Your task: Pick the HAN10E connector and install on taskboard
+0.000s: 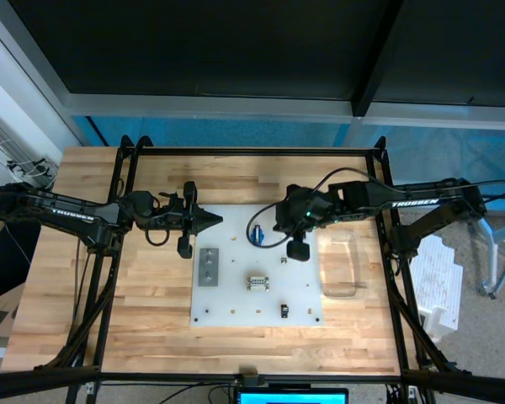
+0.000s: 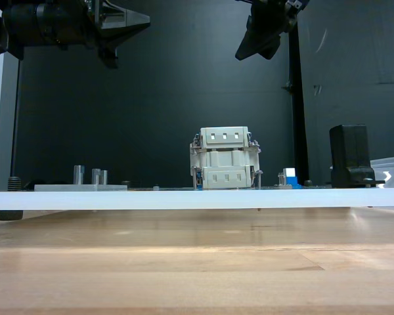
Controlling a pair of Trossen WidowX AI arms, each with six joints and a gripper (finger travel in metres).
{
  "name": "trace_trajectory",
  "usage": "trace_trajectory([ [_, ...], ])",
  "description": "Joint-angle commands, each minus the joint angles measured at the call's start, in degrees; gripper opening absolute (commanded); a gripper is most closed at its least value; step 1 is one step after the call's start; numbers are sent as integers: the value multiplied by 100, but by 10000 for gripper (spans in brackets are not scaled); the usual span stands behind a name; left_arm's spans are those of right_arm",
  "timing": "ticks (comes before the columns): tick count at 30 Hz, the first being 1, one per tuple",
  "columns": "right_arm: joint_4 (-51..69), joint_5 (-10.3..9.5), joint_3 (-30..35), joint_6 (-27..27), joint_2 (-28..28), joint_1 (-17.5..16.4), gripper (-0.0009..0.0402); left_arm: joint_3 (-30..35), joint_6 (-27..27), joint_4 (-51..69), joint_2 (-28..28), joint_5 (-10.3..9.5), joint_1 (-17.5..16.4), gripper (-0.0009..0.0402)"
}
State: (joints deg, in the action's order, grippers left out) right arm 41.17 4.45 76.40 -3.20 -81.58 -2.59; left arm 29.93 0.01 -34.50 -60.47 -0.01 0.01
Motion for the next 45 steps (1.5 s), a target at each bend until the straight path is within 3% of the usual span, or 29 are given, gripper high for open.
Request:
trace_trajectory([
  [1, -310, -343, -188, 136, 232, 221, 6, 2, -2, -2, -2, 0, 0, 1],
  [3, -708, -706, -391, 133, 374, 345, -3, 2, -2, -2, -2, 0, 0, 1],
  [4, -918, -765, -494, 131, 446, 389, 0, 2, -2, -2, -2, 0, 0, 1],
  [22, -4151, -752, -2411, 94, 1550, 459, 0, 2, -2, -2, -2, 0, -2, 1],
  [32, -5803, -748, -3178, 63, 1700, 461, 0, 2, -2, -2, -2, 0, 0, 1],
  [45, -6695, -706, -3786, -116, 1816, 459, 0, 2, -2, -2, -2, 0, 0, 1],
])
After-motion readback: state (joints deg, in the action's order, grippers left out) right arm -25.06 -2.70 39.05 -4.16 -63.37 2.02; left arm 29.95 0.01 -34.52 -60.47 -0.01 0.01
